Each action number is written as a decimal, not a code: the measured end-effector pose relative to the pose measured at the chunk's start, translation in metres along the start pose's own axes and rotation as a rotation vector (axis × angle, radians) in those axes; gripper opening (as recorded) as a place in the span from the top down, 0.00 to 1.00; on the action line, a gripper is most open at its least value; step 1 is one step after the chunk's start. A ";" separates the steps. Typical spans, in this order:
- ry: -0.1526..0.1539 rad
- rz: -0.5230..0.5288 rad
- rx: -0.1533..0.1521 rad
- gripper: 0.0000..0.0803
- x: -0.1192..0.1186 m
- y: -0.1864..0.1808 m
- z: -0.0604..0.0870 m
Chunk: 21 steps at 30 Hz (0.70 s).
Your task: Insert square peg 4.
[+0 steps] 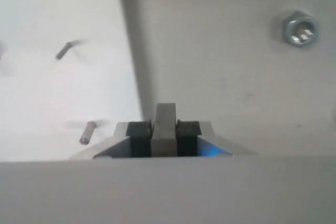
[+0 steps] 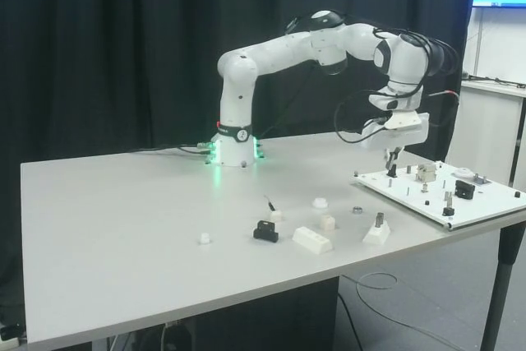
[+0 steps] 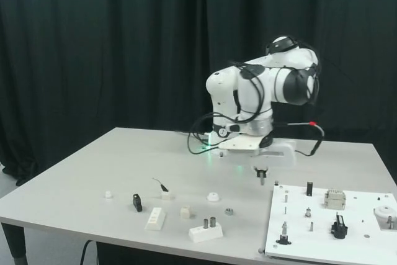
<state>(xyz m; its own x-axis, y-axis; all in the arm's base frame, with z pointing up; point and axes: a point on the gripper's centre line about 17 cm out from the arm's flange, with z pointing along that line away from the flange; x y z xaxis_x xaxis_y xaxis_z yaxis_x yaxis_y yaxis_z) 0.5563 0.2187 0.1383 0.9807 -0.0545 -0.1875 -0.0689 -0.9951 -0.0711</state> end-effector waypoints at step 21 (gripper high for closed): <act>0.091 -0.084 -0.056 0.88 -0.055 -0.047 0.026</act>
<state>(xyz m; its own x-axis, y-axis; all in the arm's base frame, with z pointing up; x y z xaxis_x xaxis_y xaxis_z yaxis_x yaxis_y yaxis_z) 0.5009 0.2703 0.1266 0.9953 0.0247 -0.0933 0.0223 -0.9994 -0.0272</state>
